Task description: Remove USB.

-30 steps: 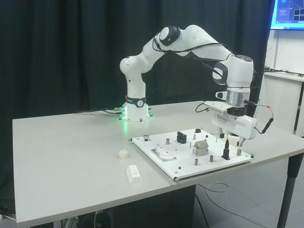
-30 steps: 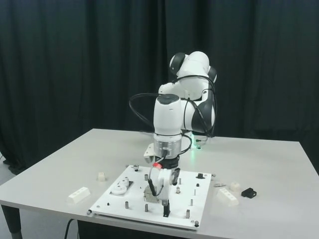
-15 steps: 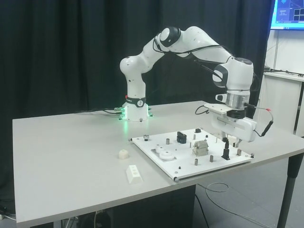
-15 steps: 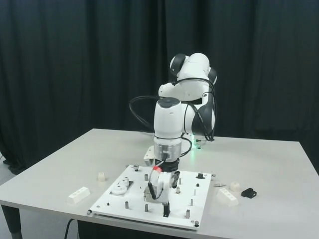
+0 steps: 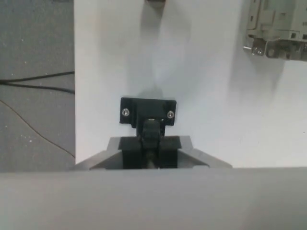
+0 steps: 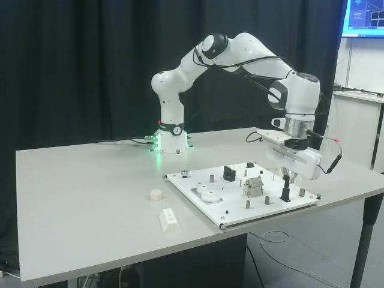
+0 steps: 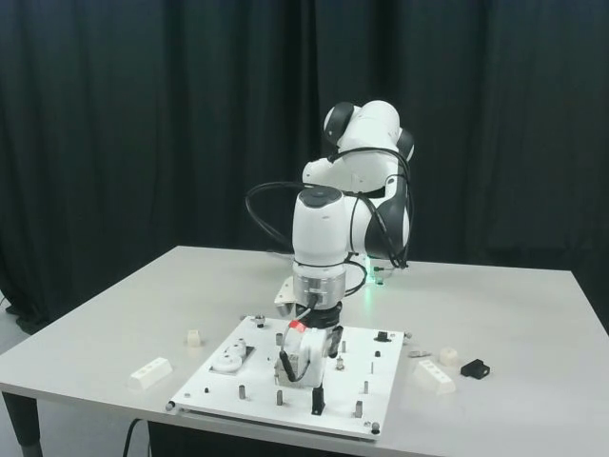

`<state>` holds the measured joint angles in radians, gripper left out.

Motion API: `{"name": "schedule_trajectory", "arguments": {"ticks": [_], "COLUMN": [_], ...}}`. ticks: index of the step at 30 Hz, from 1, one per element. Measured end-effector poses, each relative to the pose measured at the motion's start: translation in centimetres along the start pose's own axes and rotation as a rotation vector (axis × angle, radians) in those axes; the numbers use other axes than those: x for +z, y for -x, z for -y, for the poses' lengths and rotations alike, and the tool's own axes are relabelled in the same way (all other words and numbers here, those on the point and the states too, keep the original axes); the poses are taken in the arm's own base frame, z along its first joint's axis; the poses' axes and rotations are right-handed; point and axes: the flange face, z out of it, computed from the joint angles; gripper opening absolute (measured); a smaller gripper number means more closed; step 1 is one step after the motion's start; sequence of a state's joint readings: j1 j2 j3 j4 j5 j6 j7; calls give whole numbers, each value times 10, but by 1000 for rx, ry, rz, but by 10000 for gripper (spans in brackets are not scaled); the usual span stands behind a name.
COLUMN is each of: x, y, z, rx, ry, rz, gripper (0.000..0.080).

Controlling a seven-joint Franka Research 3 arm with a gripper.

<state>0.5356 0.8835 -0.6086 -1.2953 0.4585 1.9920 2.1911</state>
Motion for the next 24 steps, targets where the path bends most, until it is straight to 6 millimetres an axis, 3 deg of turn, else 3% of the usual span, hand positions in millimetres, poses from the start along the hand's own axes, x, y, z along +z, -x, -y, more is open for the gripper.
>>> {"name": "schedule_trajectory", "arguments": {"ticks": [1,24], "x": [0,-2], "y": [0,6], "z": [0,-7], "rx": [-1,2], "ry": [1,-19], "rz": [-1,-23], "gripper": [70,70]}}
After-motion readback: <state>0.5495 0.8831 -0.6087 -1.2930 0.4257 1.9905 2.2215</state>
